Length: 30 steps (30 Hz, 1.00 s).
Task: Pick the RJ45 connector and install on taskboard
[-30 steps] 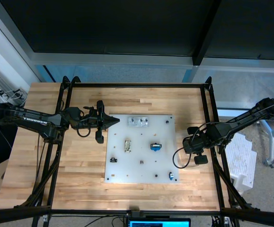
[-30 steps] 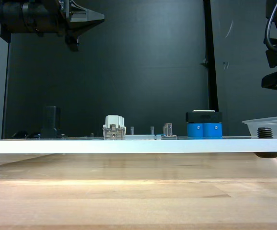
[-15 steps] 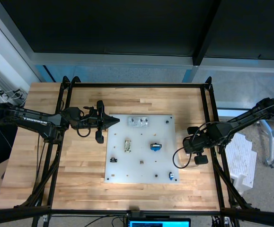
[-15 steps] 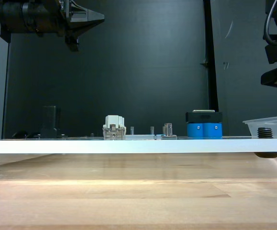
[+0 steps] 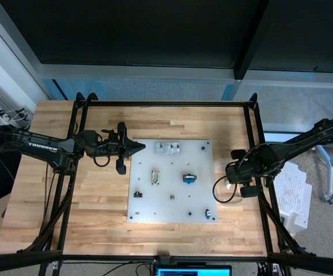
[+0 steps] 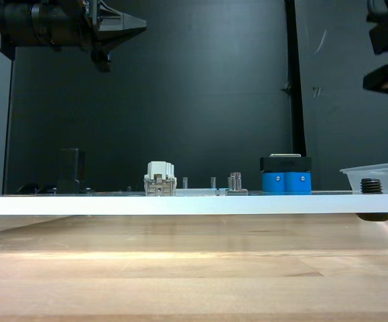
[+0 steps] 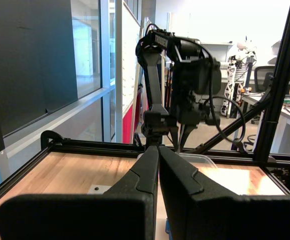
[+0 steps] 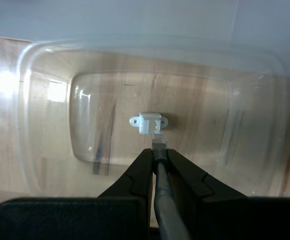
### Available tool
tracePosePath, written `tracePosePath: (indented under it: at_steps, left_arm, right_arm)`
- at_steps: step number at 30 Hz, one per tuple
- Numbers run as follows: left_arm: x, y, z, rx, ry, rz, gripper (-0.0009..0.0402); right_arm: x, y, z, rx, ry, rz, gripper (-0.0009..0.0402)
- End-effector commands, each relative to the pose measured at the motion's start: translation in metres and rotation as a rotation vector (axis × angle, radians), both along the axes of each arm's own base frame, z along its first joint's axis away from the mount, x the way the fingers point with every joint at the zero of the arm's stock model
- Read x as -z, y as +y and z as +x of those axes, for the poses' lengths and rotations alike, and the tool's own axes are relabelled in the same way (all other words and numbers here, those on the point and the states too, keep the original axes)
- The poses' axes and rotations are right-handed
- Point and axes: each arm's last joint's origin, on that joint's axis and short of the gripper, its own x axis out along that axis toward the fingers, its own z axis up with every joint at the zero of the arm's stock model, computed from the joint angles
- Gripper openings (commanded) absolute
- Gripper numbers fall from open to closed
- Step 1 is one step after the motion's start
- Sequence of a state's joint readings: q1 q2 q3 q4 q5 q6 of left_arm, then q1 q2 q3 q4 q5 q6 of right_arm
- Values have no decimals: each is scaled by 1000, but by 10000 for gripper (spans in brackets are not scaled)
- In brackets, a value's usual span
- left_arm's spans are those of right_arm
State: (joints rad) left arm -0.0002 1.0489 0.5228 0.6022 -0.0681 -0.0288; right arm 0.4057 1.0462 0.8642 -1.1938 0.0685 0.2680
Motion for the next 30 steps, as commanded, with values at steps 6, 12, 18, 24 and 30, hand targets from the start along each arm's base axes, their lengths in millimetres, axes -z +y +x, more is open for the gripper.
tracePosePath:
  at_steps: [6,12,18,24,30]
  left_arm:
    - [0,0,0,0,0,0,0]
    - [0,0,0,0,0,0,0]
    - [0,0,0,0,0,0,0]
    - [0,0,0,0,0,0,0]
    - [0,0,0,0,0,0,0]
  right_arm:
    - [-15,0,-1,4,-5,0,0]
    - [-15,0,0,30,-10,9,0]
    - [-14,12,5,71,-19,39,0]
    - [-19,27,19,107,-19,36,0]
    - [-20,47,34,125,-39,55,0]
